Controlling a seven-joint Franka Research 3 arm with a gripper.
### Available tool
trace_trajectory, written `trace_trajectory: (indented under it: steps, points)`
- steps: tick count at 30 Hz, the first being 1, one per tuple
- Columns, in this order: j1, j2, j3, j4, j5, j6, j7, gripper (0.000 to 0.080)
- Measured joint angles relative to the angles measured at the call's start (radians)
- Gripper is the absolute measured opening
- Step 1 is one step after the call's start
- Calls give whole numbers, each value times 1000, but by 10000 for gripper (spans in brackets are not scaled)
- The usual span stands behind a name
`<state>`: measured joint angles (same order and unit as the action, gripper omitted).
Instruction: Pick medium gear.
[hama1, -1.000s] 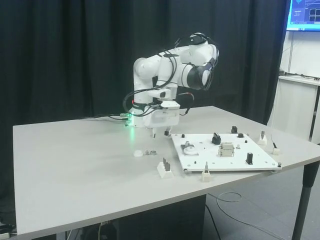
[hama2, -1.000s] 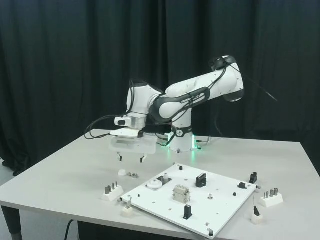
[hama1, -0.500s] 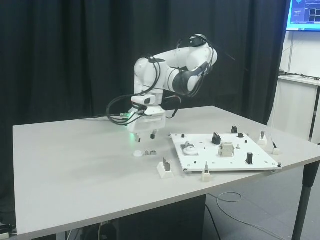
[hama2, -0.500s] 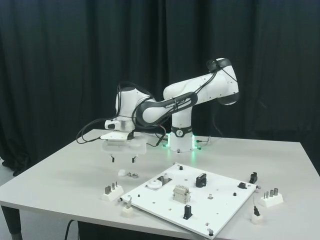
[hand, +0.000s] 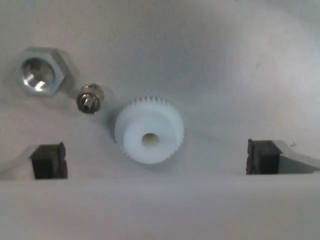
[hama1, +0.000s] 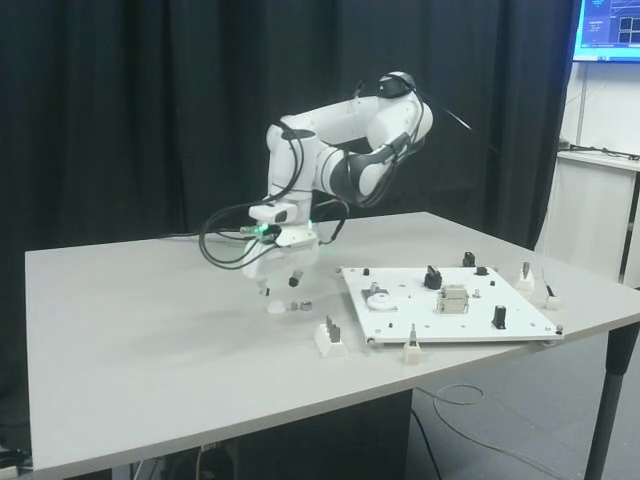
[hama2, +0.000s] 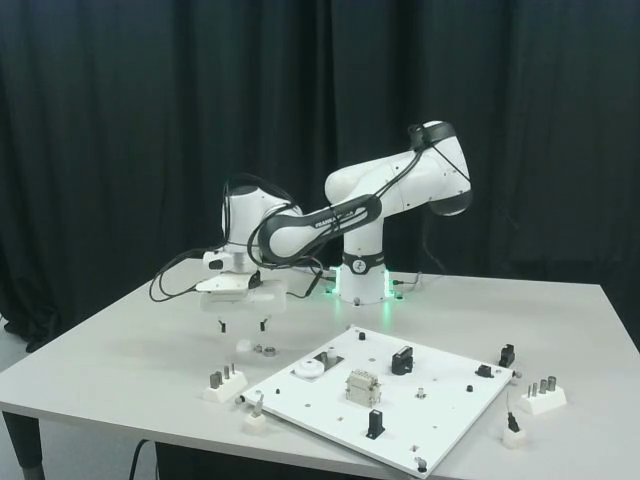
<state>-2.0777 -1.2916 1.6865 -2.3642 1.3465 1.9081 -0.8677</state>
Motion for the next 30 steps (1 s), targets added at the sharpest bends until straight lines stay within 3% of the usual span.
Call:
trace_trajectory:
  steps: [30]
  points:
    - [-22,-27,85,-17,72,33,-51,800]
